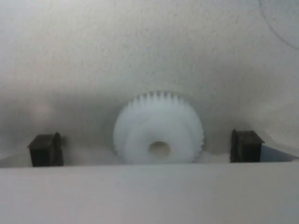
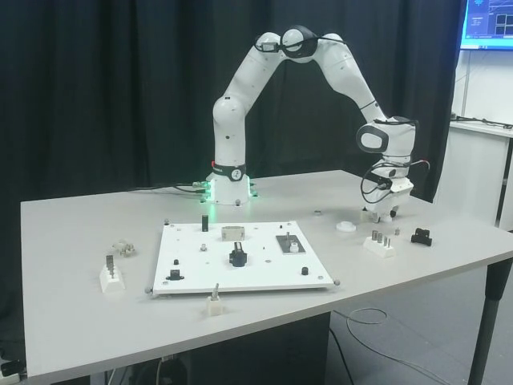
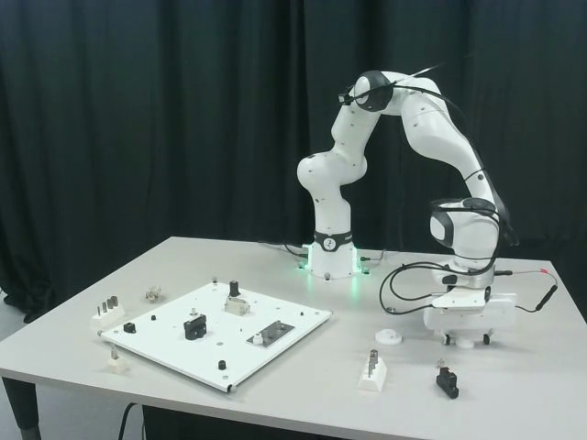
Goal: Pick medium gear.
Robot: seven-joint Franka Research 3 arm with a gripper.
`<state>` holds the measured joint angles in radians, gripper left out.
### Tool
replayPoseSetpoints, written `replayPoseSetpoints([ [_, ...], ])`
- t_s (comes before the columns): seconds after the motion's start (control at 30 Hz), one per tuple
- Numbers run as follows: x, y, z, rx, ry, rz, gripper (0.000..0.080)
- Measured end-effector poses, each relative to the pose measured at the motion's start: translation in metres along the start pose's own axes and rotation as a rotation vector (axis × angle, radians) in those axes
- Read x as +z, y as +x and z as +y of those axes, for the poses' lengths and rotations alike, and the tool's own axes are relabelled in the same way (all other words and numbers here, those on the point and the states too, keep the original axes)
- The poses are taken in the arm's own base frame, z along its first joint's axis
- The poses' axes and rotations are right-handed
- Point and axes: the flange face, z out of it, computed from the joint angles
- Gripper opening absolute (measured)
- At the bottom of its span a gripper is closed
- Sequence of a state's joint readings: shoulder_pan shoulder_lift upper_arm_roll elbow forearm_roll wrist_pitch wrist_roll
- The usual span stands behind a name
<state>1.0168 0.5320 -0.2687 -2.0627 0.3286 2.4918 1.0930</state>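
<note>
White gear (image 1: 159, 133) sits centred between the pincer (image 1: 145, 148) fingers, black pads (image 1: 46, 150) spread wide on either side, neither touching it. Pincer open, low over the worktop (image 2: 449, 257) at its right end. Gear lies flat, bore up, so no preferred grip axis. Looks like straight descent, then close. Second white disc (image 3: 389, 337) lies just beside.

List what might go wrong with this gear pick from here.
1. The end effector is open around the white gear, which sits nearer one finger; closing may push it sideways.
2. The fingers may meet teeth rather than a flat face, so the gear might twist or slip.
3. The end effector is low over the grey table, so any further descent could strike it.
</note>
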Motion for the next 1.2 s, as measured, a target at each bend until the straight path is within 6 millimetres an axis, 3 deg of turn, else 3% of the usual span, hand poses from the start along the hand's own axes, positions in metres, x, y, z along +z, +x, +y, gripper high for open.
replayPoseSetpoints([
  [0.4,0.002,-0.002,0.0,0.001,-0.002,0.0,0.0777],
  [0.43,0.002,-0.002,0.0,0.001,-0.001,0.0,0.062],
  [0.73,0.001,0.002,0.0,0.006,0.004,0.006,0.062],
  [0.77,0.001,0.002,0.0,0.006,0.005,0.006,0.0399],
  [1.2,-0.001,0.008,0.0,0.022,0.003,0.008,0.0399],
])
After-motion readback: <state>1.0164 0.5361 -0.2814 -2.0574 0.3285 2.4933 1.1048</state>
